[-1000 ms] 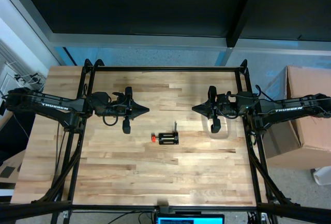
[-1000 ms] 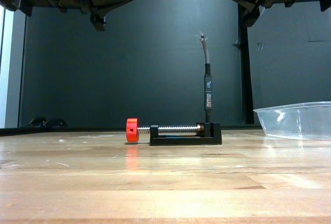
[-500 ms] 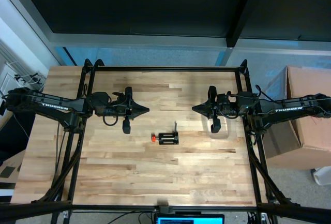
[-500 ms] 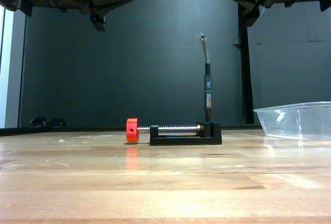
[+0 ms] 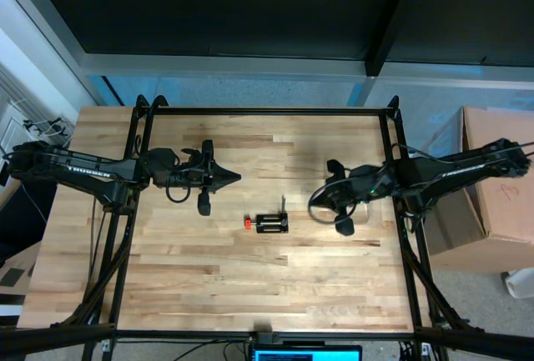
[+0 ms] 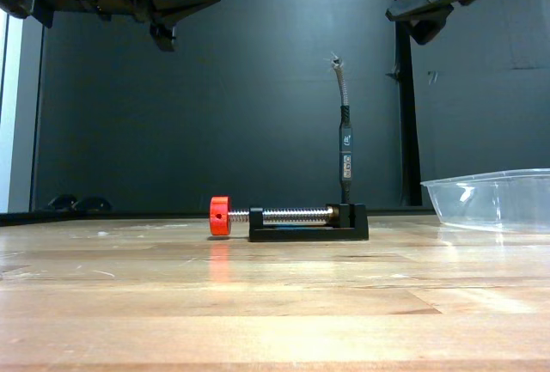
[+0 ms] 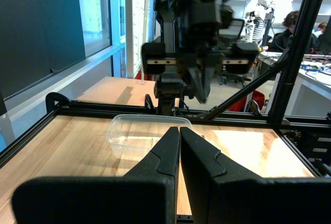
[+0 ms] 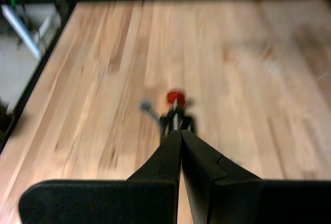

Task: Remove the USB-C connector from the USB-C receptacle and place in the container

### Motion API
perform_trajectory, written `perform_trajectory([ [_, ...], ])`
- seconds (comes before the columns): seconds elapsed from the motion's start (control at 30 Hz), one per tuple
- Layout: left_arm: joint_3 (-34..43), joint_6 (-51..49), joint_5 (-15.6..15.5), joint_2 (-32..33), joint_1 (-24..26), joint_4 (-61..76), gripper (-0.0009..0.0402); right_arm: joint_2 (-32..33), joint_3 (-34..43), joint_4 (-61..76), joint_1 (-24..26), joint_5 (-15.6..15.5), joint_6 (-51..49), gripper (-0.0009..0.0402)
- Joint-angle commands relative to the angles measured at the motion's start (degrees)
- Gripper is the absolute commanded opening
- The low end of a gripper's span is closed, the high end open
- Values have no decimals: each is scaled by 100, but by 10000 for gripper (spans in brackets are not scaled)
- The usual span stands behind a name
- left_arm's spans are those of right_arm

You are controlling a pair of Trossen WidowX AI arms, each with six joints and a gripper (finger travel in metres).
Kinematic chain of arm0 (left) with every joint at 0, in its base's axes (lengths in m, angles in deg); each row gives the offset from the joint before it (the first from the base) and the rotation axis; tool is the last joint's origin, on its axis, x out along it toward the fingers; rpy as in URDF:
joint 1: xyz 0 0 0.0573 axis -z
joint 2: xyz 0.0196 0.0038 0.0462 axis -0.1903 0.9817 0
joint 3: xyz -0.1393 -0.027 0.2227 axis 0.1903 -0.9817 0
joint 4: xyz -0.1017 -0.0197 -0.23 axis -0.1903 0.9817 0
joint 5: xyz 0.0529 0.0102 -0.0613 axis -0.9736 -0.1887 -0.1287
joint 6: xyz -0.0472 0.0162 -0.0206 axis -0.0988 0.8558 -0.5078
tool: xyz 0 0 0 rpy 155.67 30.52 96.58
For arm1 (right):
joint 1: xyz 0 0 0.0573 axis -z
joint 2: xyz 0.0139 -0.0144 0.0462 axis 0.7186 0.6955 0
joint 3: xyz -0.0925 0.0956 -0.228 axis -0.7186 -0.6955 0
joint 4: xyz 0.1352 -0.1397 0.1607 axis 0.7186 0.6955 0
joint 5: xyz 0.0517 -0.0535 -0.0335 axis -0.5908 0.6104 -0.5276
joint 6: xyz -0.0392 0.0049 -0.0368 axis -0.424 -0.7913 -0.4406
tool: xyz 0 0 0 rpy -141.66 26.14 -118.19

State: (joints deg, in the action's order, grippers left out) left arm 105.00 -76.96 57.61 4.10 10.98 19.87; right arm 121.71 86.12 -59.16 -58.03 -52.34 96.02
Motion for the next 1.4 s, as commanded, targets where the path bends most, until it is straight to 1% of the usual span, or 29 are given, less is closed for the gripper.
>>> perform_trajectory([
  [0.03, 2, 0, 2, 0, 0, -2, 0, 570, 588, 695, -109, 17, 85, 0],
  [0.17, 2, 0, 2, 0, -2, 0, 0, 1283, 1276, 1580, -133, 7, 199, 9],
  [0.27, 2, 0, 2, 0, 0, -4, 0, 1786, 1764, 2129, -144, 9, 341, 30],
  [0.43, 2, 0, 2, 0, -2, 0, 0, 2459, 2448, 2667, -153, 31, 424, 92],
  [0.5, 2, 0, 2, 0, 0, -2, 0, 2658, 2675, 2800, -155, 138, 428, 121],
  [0.6, 2, 0, 2, 0, 0, -2, 0, 2887, 2898, 2885, -153, 175, 439, 159],
  [0.7, 2, 0, 2, 0, -2, -2, 0, 3075, 2983, 2881, -153, 179, 461, 181],
  [0.8, 2, 0, 2, 0, -2, -2, 0, 3292, 2983, 2868, -153, 175, 470, 187],
  [1.07, 2, 0, 2, 0, 0, -2, 0, 3908, 2979, 2677, -155, 155, 463, 188],
  [1.3, 2, 0, 2, 0, -2, 0, 0, 4076, 2977, 2540, -149, 175, 463, 186],
  [1.4, 2, 0, 2, 0, -2, 0, 0, 4151, 2968, 2446, -140, 179, 461, 175],
])
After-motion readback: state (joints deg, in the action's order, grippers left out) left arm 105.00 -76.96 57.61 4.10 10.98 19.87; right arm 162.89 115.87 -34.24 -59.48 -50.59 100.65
